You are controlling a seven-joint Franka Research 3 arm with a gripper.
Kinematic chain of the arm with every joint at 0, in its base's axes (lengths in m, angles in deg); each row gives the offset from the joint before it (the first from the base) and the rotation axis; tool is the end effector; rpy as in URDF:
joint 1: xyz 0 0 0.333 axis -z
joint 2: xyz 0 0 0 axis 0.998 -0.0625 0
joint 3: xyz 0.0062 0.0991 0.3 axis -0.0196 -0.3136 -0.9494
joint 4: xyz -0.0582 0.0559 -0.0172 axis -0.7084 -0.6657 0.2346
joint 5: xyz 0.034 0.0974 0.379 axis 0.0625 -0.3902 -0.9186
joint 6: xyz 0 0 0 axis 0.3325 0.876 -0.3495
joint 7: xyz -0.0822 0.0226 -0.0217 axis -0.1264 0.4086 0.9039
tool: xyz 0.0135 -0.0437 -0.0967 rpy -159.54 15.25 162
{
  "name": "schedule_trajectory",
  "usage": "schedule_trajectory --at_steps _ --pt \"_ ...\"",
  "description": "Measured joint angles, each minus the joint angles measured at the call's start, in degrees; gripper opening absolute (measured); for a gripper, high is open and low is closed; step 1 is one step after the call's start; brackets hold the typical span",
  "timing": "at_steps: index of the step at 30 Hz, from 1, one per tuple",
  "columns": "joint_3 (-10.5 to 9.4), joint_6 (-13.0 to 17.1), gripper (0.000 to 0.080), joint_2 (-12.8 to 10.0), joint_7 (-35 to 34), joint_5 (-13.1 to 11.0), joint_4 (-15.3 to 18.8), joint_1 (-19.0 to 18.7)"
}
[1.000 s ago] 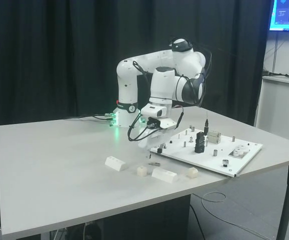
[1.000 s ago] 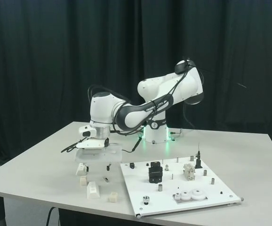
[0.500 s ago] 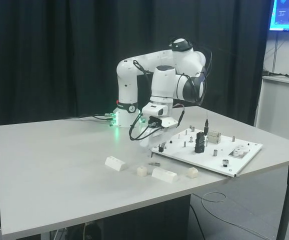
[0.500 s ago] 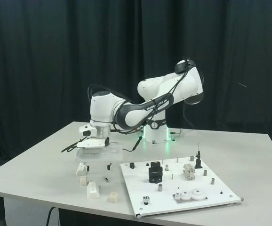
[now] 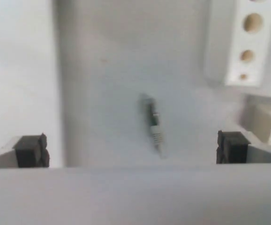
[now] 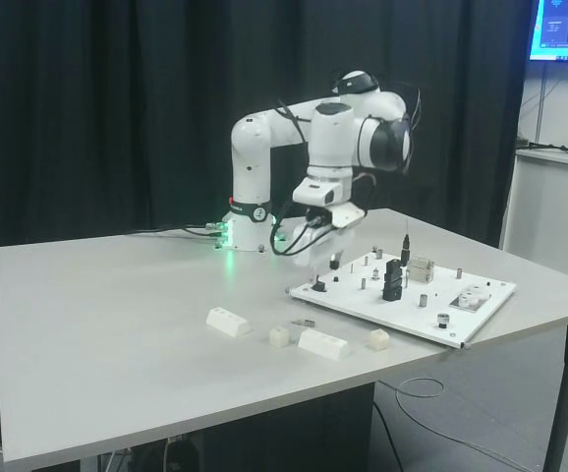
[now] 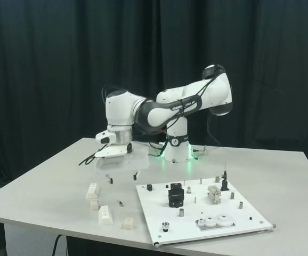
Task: Remove D-SUB.
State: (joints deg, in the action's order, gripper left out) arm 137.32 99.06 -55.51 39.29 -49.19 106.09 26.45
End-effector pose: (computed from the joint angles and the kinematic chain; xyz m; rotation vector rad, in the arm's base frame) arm 0.5754 -0.0968 0.2835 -3.0961 0.4123 0.0450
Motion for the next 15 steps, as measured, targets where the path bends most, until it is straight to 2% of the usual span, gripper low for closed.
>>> schedule_trajectory --at_steps 8,15 --pt "4.82 -6.4 0.08 0.4 -4.7 1.1 1.8 -5.0" --pt "7.82 -8.0 0.08 1.3 -8.9 1.1 4.2 -10.6"
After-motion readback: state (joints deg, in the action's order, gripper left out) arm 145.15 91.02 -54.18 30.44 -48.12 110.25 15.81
